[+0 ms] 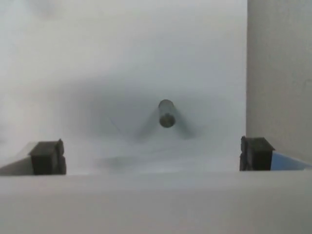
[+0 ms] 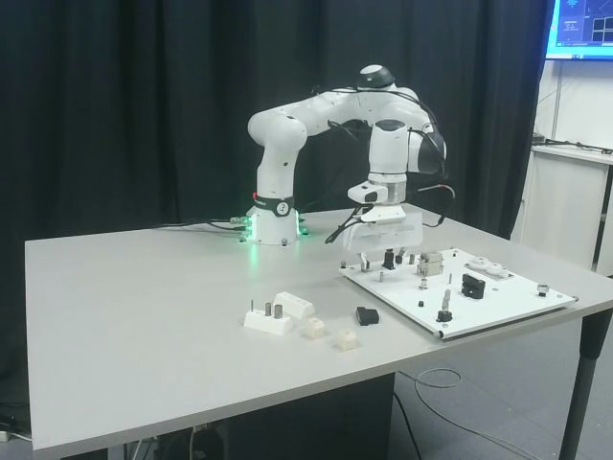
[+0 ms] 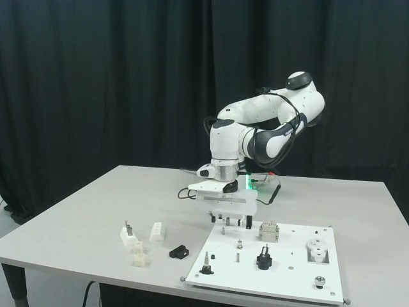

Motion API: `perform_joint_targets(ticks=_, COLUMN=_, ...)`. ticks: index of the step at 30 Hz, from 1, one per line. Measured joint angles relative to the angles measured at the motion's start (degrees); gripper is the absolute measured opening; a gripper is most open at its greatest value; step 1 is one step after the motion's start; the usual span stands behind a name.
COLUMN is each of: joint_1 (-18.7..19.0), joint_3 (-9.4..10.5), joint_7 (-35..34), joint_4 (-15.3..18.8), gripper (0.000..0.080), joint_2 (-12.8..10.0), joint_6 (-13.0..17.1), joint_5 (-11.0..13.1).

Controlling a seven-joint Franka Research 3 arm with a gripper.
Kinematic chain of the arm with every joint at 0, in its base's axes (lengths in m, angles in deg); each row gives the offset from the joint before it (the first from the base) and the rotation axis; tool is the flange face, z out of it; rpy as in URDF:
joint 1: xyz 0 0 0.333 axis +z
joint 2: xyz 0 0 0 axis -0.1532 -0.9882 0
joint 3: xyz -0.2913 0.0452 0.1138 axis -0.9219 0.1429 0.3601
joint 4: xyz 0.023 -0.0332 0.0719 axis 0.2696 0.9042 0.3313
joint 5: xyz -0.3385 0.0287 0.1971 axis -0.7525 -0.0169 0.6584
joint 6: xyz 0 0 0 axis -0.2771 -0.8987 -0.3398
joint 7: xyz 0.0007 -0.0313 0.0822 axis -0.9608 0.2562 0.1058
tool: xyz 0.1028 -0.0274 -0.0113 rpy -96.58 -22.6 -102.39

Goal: Pick round peg 3.

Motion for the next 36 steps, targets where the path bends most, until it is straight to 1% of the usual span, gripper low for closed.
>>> perform_joint_targets(ticks=12, joint_1=0.2, joint_3=-1.59, joint_7=-0.2, joint_4=0.0, gripper=0.0800, joint_2=0.0, joint_6=-1.4, joint_5=-0.6)
perform_joint_targets(ticks=36, joint_1=0.6, joint_3=-2.96, joint_7=-0.8, joint_4=0.1, gripper=0.0800, joint_2=0.0, joint_6=-1.6, joint_5=-0.6)
